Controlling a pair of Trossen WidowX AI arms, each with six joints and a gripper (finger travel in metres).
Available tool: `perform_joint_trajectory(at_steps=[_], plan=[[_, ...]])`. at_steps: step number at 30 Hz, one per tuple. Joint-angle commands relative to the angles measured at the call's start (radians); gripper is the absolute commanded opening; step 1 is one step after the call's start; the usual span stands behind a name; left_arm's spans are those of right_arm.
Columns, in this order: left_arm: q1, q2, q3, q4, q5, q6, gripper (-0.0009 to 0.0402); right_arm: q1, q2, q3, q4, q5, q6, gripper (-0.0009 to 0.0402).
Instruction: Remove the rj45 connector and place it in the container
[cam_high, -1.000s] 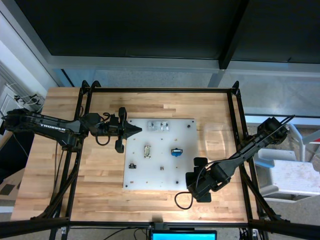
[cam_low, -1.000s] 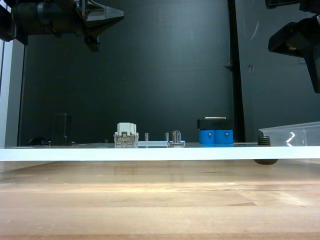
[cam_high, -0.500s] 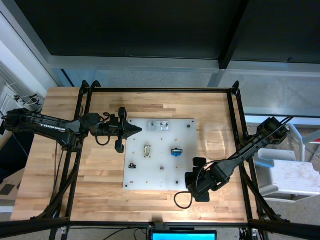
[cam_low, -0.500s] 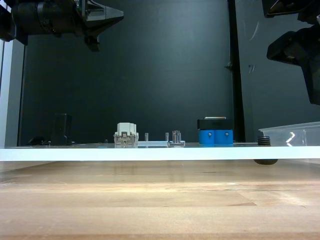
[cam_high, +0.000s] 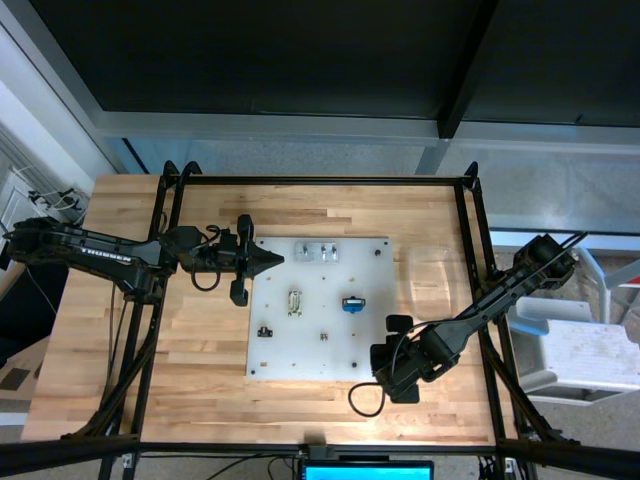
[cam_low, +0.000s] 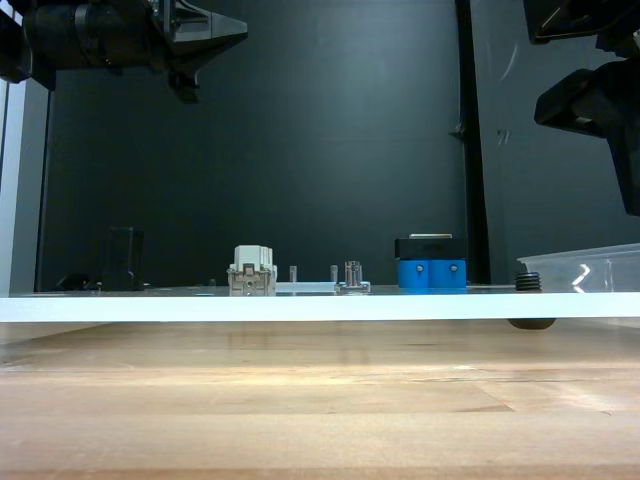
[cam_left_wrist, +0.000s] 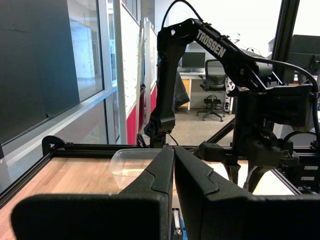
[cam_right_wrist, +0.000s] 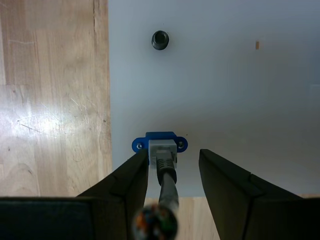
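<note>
Right hand (cam_right_wrist: 173, 155) hovering open above rj45 connector (cam_right_wrist: 162, 151) — off-centre, descent risking striking blue mount (cam_right_wrist: 138, 145) | left hand (cam_high: 268, 259) closed, idling over board (cam_high: 300, 350) edge

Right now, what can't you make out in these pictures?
High view: the rj45 connector, hidden under the right gripper at the white board's near right corner.
Low view: right gripper cut off by the edge; container too.
Left wrist view: left gripper, raised by the board's left edge, fingers shut, blocking most of the board.
</note>
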Motion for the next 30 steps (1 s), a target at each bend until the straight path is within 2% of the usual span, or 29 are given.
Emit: perform_joint_trajectory(at_steps=[1, 17, 30], plan=[[0.000, 0.000, 0.000, 0.000, 0.000, 0.000, 0.0001, 0.000, 0.000, 0.000, -0.001, 0.000, 0.000, 0.0113], [0.000, 0.000, 0.000, 0.000, 0.000, 0.000, 0.0001, 0.000, 0.000, 0.000, 0.005, 0.000, -0.003, 0.0000], [0.000, 0.000, 0.000, 0.000, 0.000, 0.000, 0.0001, 0.001, -0.003, 0.003, 0.007, -0.002, 0.001, 0.0000]])
